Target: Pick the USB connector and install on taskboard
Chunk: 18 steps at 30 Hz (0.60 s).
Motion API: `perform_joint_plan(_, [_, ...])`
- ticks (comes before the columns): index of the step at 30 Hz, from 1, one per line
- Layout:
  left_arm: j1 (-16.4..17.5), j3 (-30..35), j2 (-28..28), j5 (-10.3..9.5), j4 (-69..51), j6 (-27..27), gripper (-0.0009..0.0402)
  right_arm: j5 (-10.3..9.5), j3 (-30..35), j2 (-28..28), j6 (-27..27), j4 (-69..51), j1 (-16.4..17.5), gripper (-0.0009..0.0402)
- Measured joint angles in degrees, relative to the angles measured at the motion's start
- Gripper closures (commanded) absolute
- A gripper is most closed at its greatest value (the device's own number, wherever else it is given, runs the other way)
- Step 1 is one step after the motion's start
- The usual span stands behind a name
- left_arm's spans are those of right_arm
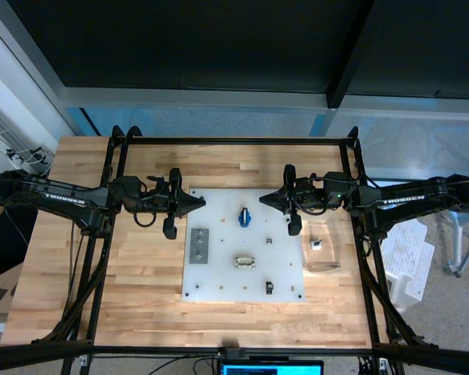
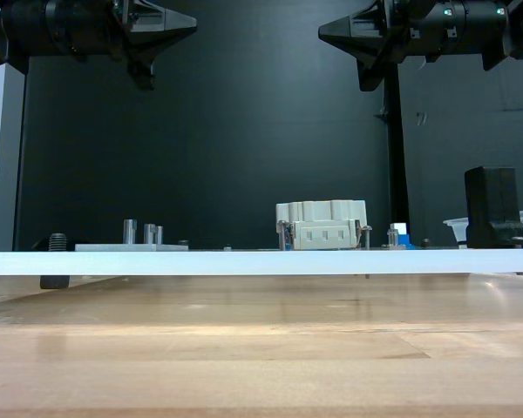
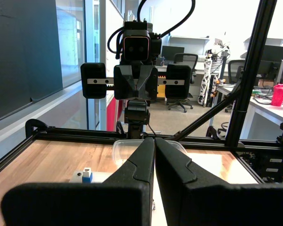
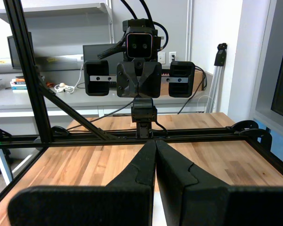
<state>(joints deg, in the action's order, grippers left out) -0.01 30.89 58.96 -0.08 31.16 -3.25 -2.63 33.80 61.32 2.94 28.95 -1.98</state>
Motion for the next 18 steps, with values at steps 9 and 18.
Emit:
perform_joint_plan(9, [0.0,0.0,0.0,0.0,0.0,0.0,0.0393,0.0,0.0,0.0,0.1,0.0,0.0,0.0393])
perform_joint_plan(18, [0.0,0.0,0.0,0.0,0.0,0.0,0.0393,0.0,0.7,-3.5,-1.2,-7.6,0.1,0.0393])
